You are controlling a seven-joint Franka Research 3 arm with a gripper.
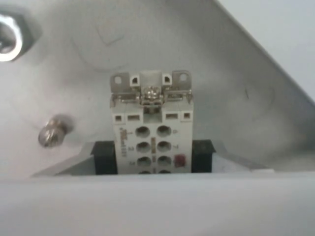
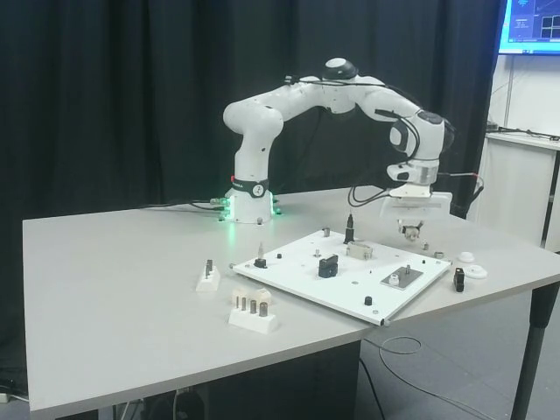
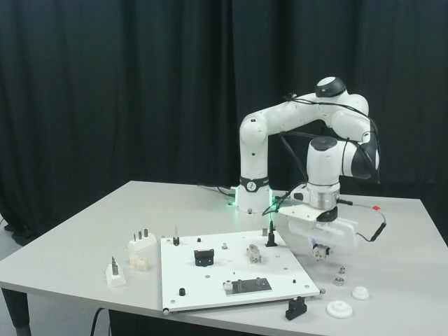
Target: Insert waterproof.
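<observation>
Waterproof connector (image 1: 151,129), a blocky white plastic piece with round holes, sits clenched in the hand (image 1: 152,157).

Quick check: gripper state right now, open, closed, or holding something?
Gripper: closed on the white connector block, held over the white board's edge.

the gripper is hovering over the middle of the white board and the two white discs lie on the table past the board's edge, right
Not quite. Both room views show the gripper hanging beyond the white board's edge, over the grey table, not over its middle. The two white discs do lie on the table past the edge.
</observation>
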